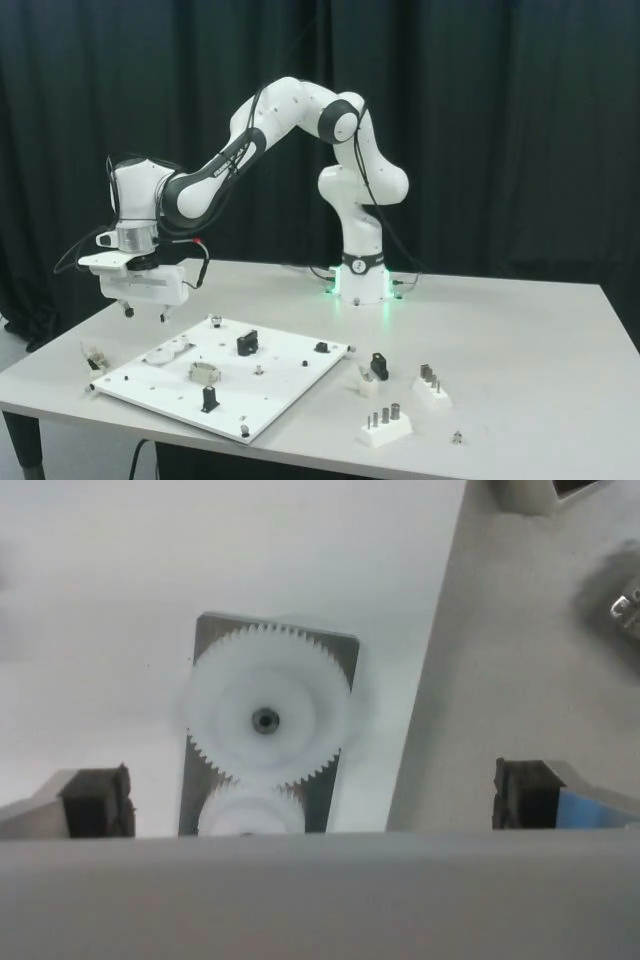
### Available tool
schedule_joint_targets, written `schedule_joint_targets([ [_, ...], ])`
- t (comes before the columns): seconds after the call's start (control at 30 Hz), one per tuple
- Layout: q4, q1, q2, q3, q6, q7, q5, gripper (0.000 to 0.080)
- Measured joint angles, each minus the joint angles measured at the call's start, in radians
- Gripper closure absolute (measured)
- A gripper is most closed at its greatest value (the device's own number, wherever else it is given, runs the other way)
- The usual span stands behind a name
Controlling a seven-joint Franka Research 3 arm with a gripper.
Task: Pick round peg 4.
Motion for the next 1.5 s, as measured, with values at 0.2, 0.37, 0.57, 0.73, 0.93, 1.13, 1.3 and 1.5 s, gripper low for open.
schedule_joint_targets([
  [0.2, 0.000, 0.000, -0.003, -0.001, 0.000, 0.000, -0.007, 0.0003],
  [0.37, 0.003, 0.000, -0.004, -0.003, 0.000, -0.001, -0.013, 0.0003],
  [0.57, 0.006, -0.001, -0.004, -0.005, 0.002, -0.001, -0.024, 0.0003],
  [0.73, 0.007, -0.002, -0.004, -0.005, 0.006, -0.004, -0.027, 0.0003],
  [0.93, 0.007, -0.004, -0.004, -0.005, 0.010, -0.011, -0.028, 0.0003],
  [1.13, 0.007, -0.006, -0.003, -0.005, 0.016, -0.018, -0.030, 0.0003],
  [1.3, 0.007, -0.009, -0.001, -0.005, 0.022, -0.024, -0.032, 0.0003],
  [1.5, 0.007, -0.010, 0.001, -0.003, 0.025, -0.026, -0.031, 0.0003],
])
